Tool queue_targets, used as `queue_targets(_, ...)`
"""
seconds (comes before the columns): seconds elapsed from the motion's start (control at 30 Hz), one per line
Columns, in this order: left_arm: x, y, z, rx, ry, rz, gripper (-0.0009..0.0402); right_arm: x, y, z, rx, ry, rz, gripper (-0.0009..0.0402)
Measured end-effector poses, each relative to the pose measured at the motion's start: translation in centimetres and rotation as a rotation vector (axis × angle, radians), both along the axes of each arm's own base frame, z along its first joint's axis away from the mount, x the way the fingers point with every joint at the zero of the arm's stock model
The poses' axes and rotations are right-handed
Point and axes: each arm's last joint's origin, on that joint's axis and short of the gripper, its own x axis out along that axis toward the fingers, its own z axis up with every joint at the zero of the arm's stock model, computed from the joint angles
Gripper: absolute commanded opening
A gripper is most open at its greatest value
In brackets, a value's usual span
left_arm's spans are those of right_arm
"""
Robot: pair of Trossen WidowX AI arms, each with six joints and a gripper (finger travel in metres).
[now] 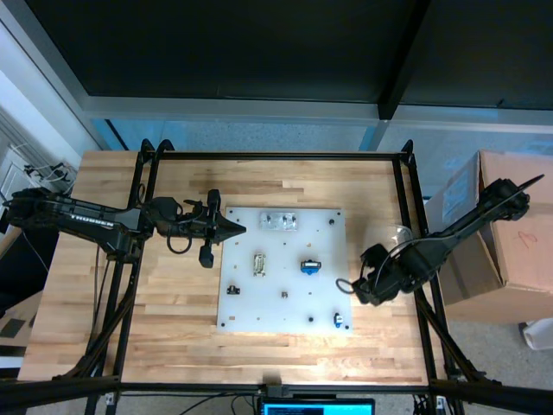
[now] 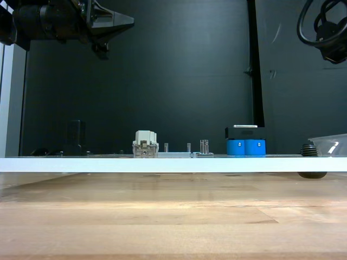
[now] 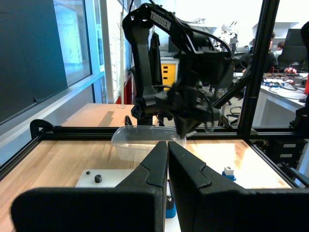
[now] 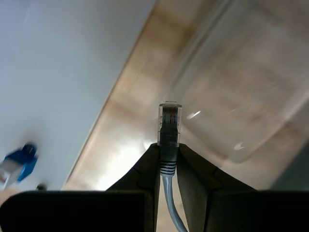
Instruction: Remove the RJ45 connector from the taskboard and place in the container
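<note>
The right gripper (image 4: 169, 145) hangs high over the wooden table (image 1: 104, 328), just off the right edge of the taskboard (image 1: 259, 303), its fingers clamped on the boot of the RJ45 connector (image 4: 170, 118); the connector is clear of the board, its long axis in line with the fingers, plug end pointing out past them, grey cable (image 4: 171, 203) trailing back; the clear container (image 4: 241, 96) lies just beyond; the left gripper (image 3: 167, 147), fingers together on nothing, hovers high over the board's left edge, pointing inward.
</note>
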Motion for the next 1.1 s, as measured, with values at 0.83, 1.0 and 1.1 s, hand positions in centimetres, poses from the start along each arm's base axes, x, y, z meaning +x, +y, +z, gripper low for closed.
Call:
queue_targets(0.83, 0.0, 0.0, 0.0, 0.000, 0.000, 0.000, 0.0000, -0.9, -2.7, -0.4, -0.063, 0.046, 0.134, 0.0237)
queue_targets(1.0, 0.0, 0.0, 0.0, 0.000, 0.000, 0.000, 0.0000, -0.3, -2.7, 1.0, -0.140, -0.048, 0.270, 0.0227)
queue_targets(1.1, 0.0, 0.0, 0.0, 0.000, 0.000, 0.000, 0.0000, 0.0, -2.8, 2.2, -0.173, -0.136, 0.367, 0.0211)
